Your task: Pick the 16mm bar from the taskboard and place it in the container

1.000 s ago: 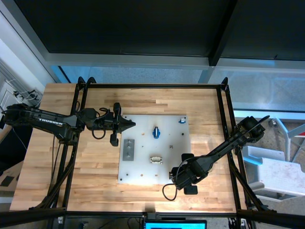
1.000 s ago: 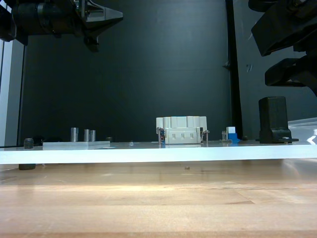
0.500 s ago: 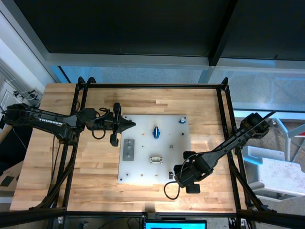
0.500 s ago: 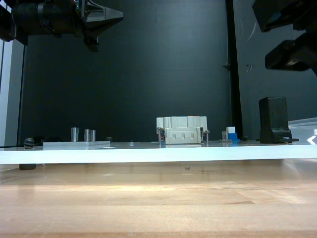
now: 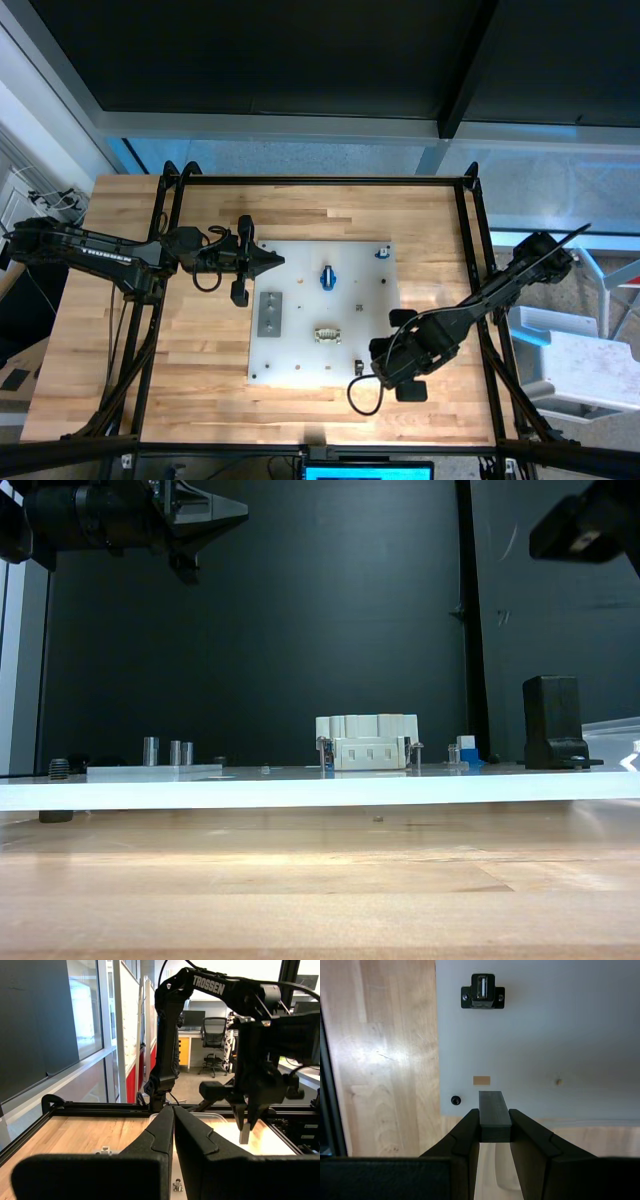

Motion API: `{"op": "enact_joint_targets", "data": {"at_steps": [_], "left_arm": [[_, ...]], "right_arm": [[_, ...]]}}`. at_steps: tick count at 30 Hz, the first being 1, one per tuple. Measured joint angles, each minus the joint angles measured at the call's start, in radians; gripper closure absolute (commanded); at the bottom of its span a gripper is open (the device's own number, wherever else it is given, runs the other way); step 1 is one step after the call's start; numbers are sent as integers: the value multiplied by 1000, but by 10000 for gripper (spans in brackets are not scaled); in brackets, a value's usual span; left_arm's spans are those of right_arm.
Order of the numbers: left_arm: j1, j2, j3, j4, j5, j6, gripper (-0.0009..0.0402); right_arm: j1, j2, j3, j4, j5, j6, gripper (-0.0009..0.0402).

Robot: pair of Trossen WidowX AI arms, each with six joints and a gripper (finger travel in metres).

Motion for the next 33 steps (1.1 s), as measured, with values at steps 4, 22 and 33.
{"op": "enact_joint_targets", "data": {"at_steps": [4, 22, 33], "left_arm": [[0, 0, 0, 0, 0, 0, 393], [0, 0, 0, 0, 0, 0, 393], [0, 0, 0, 0, 0, 0, 393]], "right_arm": [[0, -37, 9, -28, 2, 0, 389], [-1, -74, 8, -39, 28, 0, 389], [-2, -138, -68, -44, 28, 45, 389]]}}
